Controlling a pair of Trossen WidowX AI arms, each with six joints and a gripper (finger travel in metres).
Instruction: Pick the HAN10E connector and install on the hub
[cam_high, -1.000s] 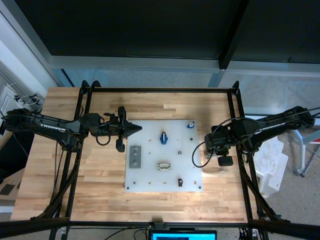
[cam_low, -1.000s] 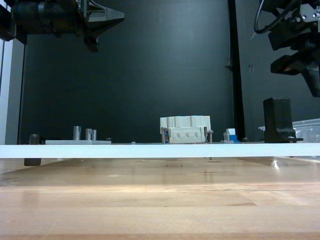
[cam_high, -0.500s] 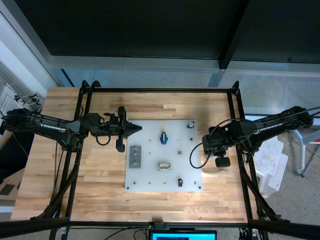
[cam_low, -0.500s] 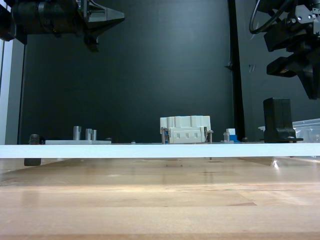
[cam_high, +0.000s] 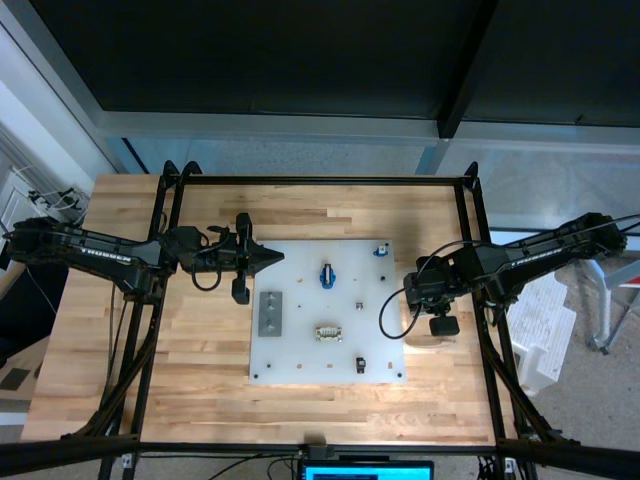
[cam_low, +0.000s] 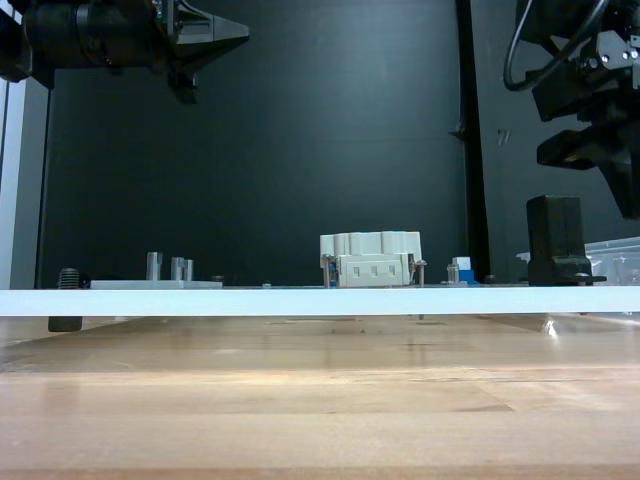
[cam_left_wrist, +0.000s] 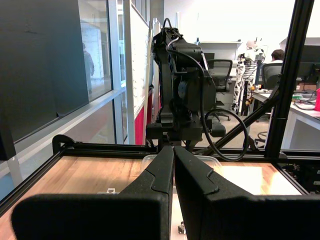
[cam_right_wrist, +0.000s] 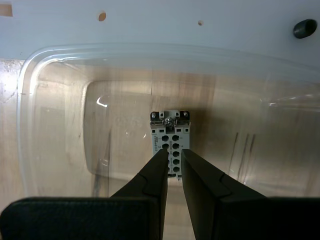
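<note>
Since a second ago the right claw (cam_right_wrist: 173, 150) has been shifted slightly towards the board (cam_high: 300, 360). It is held above the clear tray (cam_right_wrist: 22, 90), narrowly parted and empty. The HAN10E connector (cam_right_wrist: 170, 131) lies in that tray; the hub (cam_high: 327, 332) is mounted on the board. The left claw (cam_left_wrist: 173, 148) is parked, pressed closed. Step judged: approach. Widening, then descent, is called for.

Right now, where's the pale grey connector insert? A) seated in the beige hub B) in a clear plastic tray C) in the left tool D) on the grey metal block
B: the pale grey connector insert lies in the clear plastic tray, right tool slightly open above it; left tool shut, high by the left edge of the white board.
</note>
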